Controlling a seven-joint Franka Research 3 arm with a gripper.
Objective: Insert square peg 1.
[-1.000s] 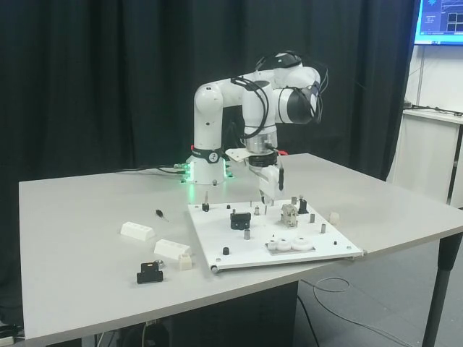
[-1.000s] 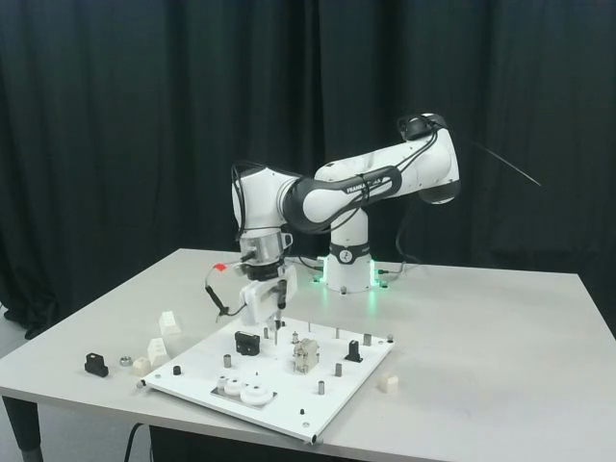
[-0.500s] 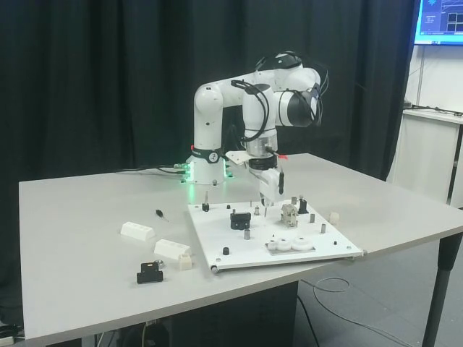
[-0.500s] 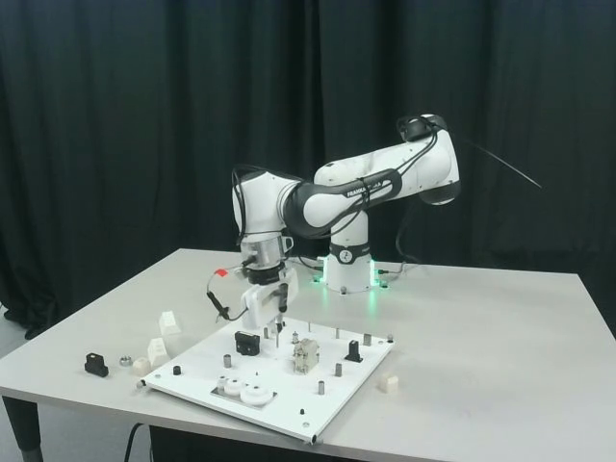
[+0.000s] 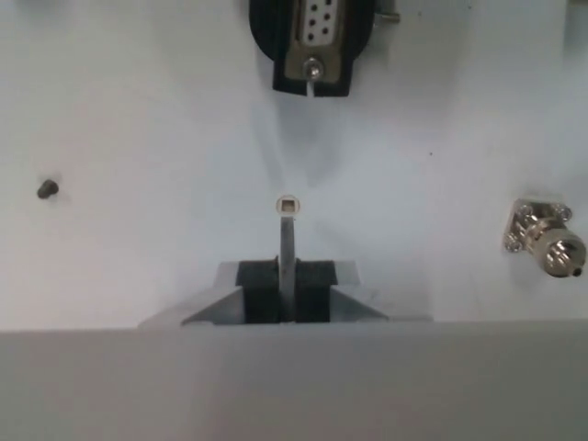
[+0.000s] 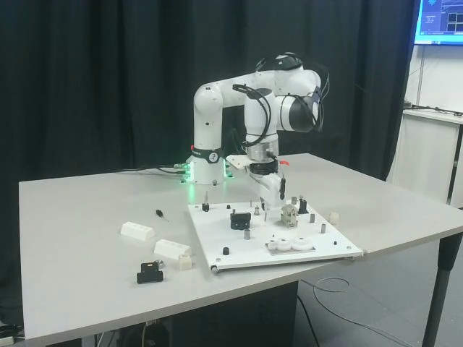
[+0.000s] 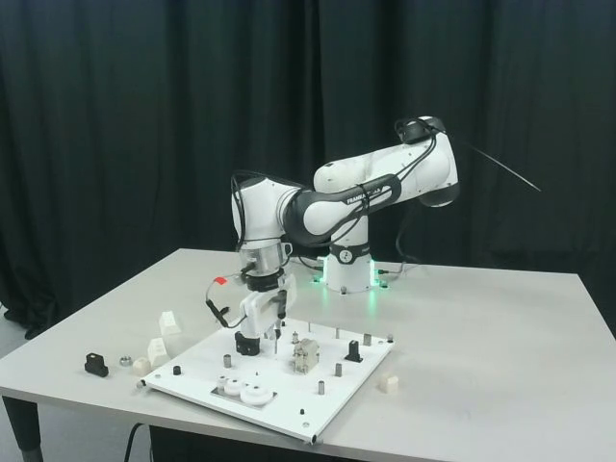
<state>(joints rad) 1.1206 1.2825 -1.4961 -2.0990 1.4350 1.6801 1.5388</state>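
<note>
Nearest the wrist camera, the claw (image 5: 287, 312) is closed on a thin square peg (image 5: 287, 257), held upright between its black pads (image 5: 257, 292). The peg's lower tip sits at a small square hole (image 5: 288, 204) in the white board (image 5: 138, 138); whether it has entered cannot be told. This looks like the insertion step; next likely calls for a straight, aligned push downward. Beyond the hole stands a black connector block (image 5: 312, 46). Farther out, the white arm (image 7: 356, 197) bends over the grey surface (image 6: 79, 217).
</note>
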